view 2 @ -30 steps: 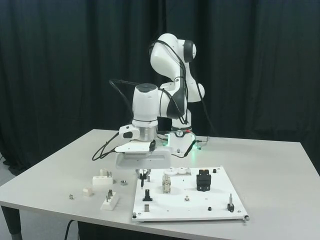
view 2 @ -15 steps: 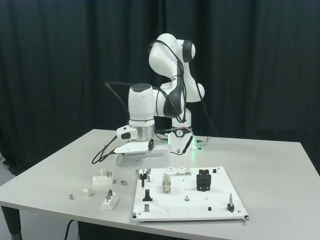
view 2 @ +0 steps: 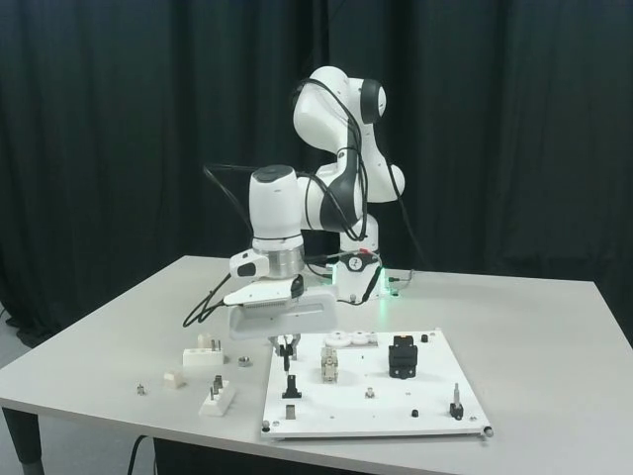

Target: Insert USB.

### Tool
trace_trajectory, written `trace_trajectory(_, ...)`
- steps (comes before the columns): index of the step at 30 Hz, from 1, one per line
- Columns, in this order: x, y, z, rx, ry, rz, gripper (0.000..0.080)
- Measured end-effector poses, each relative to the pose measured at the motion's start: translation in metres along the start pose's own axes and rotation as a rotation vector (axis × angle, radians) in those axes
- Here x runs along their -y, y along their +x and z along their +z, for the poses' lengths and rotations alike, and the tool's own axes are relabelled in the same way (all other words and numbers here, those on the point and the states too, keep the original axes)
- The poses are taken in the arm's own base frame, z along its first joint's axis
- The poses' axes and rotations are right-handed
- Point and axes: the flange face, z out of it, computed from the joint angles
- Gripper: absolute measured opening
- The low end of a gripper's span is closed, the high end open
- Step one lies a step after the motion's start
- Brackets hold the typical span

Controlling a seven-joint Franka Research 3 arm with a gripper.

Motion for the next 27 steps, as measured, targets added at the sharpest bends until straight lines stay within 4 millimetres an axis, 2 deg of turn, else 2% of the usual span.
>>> trace_trajectory(11,-0.004,-0.007,0.005,0.012,0.012,-0.005,0.0051)
trace_trajectory(27,-0.013,-0.031,0.005,-0.046,0.050,-0.007,0.0051)
